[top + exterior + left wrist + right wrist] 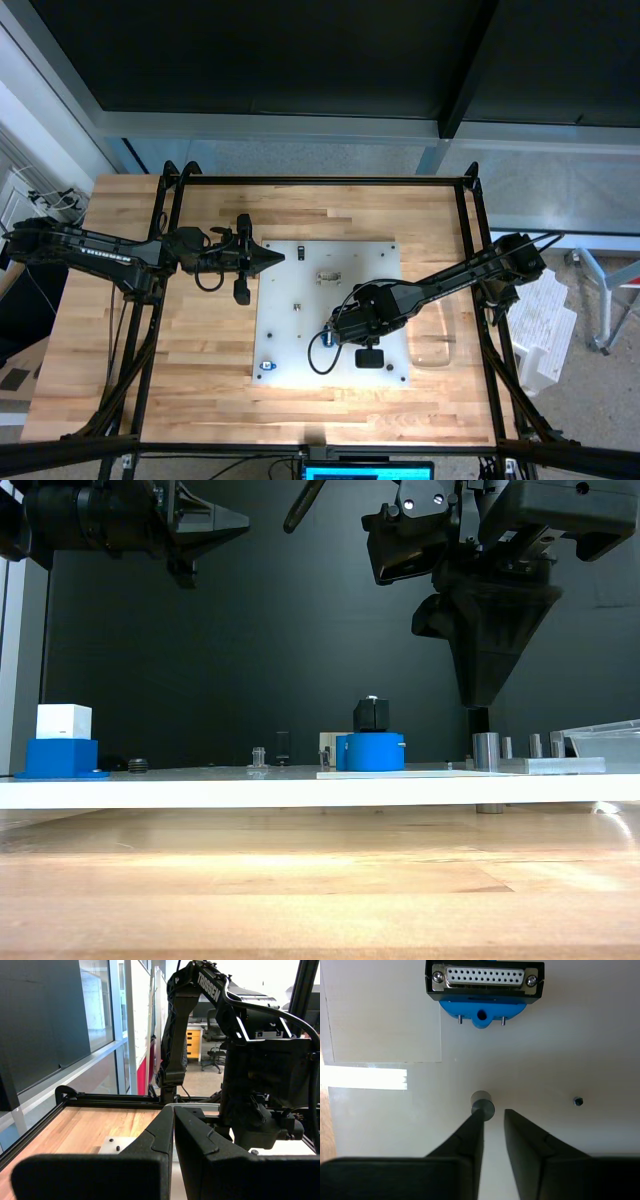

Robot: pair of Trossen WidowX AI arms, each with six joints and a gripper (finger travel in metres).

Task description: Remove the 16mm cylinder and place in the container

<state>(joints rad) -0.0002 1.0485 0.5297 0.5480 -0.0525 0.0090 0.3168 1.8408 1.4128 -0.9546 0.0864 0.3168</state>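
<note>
Table (120,330); left claw (173,1110) aloft, right claw (493,1114) over board (300,300)

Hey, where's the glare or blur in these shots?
Right wrist view: blown-out glare strip on the white board, near the right gripper at the 16mm cylinder. Low view: foreground table blurred. Left wrist view: left gripper, raised over its left side, dark against bright windows.
</note>
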